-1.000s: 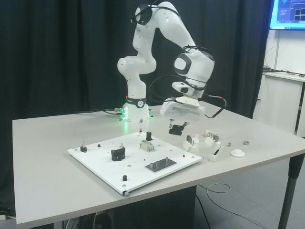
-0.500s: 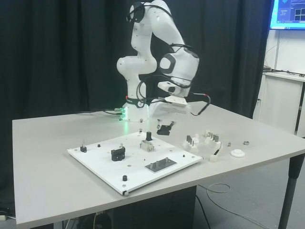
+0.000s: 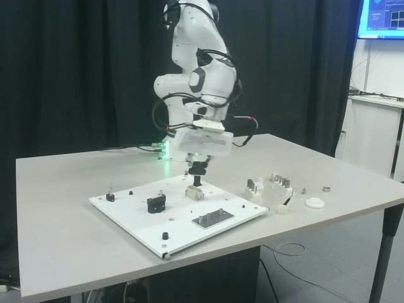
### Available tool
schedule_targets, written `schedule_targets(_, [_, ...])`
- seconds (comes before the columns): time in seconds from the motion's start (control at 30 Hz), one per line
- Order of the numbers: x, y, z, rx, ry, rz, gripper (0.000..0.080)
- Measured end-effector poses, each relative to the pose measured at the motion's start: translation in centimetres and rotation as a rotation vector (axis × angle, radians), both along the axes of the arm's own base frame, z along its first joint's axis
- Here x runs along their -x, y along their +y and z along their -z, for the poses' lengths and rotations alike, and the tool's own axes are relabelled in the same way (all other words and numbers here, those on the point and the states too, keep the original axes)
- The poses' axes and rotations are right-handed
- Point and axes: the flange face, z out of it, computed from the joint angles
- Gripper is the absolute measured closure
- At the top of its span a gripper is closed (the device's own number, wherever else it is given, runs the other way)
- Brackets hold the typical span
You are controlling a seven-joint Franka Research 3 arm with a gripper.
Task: Insert D-SUB.
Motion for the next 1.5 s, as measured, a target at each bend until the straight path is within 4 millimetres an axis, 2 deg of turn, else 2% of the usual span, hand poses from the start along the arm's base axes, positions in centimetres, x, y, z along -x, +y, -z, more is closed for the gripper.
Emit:
schedule_targets(0.93, [2.1,-10.8,-2.6,-0.040,-0.104,-0.102,0.0417])
schedule_targets(1.2, [2.2,-13.3,-2.3,-0.051,-0.098,-0.130,0.0417])
schedule_targets(1.5, [2.1,-15.4,-1.4,-0.070,-0.054,-0.190,0.0417])
